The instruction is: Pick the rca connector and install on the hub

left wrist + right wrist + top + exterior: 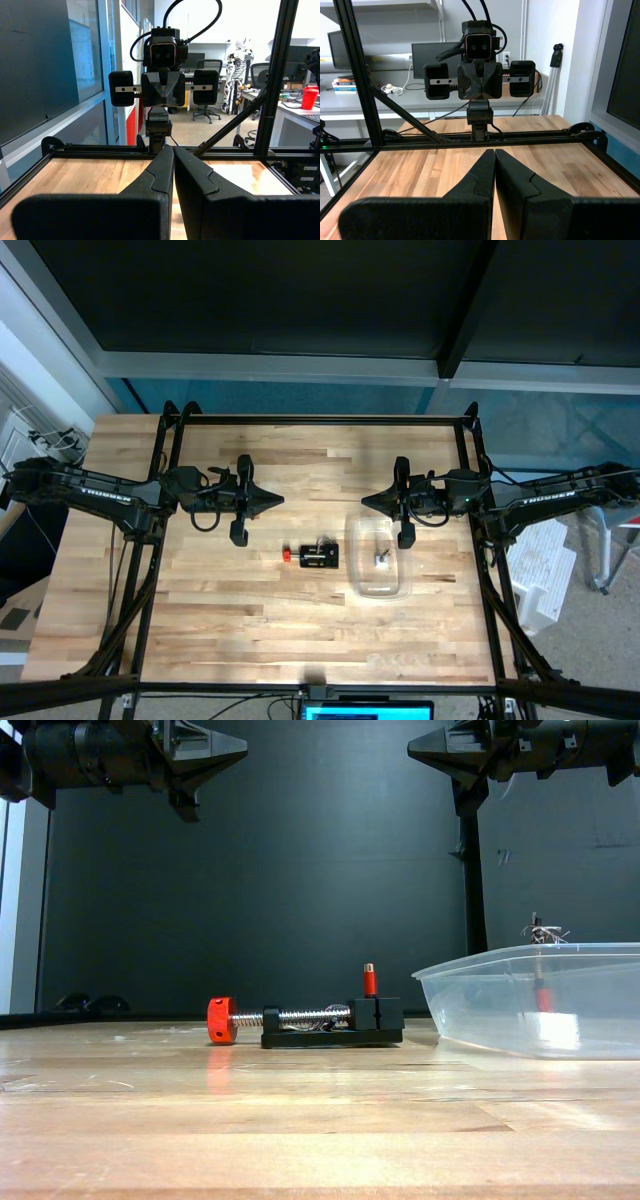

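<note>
A wooden bench (250, 630) sits inside a black frame (320, 420), with a dark wall (320, 850) behind it and teal floor (560, 430) beyond. The left wrist view shows glass panels (85, 50), office chairs (210, 64) and a white desk (295, 107) — the right one a monitor (432, 55) on a grey desk (350, 97) — all brightly lit.

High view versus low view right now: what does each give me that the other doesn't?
High only: where the connector sits inside the tray, and the whole table. Low only: the hub's side profile, with a red post upright on top and the threaded screw. Both: hub, tray, and the left gripper and right gripper hanging high above the table, either side of the hub, nothing held.
</note>
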